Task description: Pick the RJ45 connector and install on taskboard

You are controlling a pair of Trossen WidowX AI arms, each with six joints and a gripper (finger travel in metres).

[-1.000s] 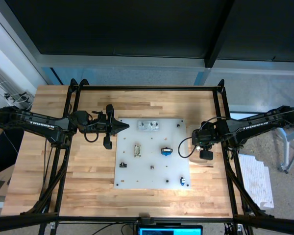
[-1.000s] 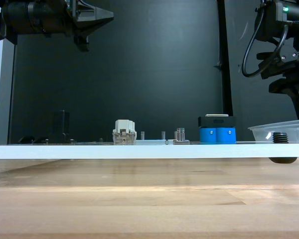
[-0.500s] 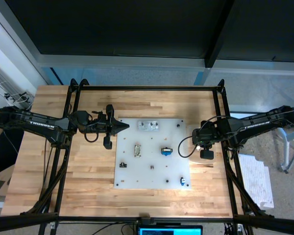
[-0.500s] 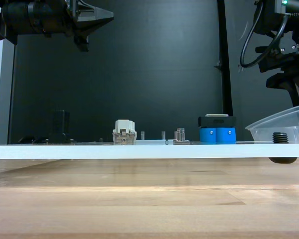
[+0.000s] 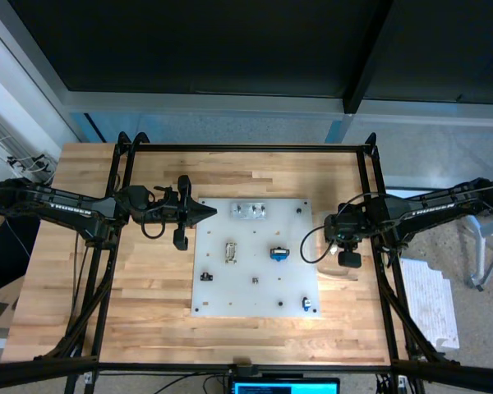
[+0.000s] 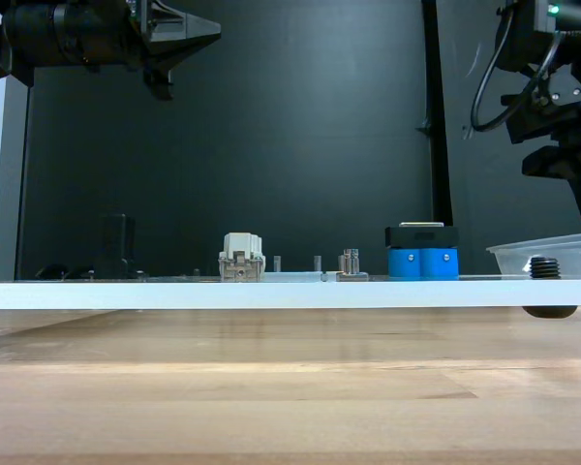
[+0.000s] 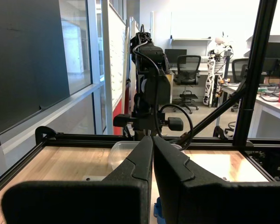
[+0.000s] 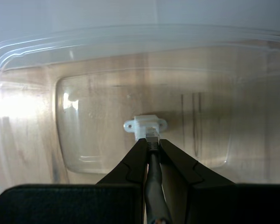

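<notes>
Above the tray (image 8: 84, 35), right end effector (image 8: 151, 145) grips the connector (image 8: 146, 127) by its rear, nose free for insertion; left end effector (image 7: 152, 140) hangs closed, empty, at the taskboard (image 5: 230, 291) edge.

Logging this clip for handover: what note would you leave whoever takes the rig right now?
Left gripper: shut, empty, parked high by the board's left edge.
Right gripper: shut on the connector, at the tray right of the board.
Done: connector gripped.
Left: lift it clear of the tray, carry it to the board, install it.
</notes>
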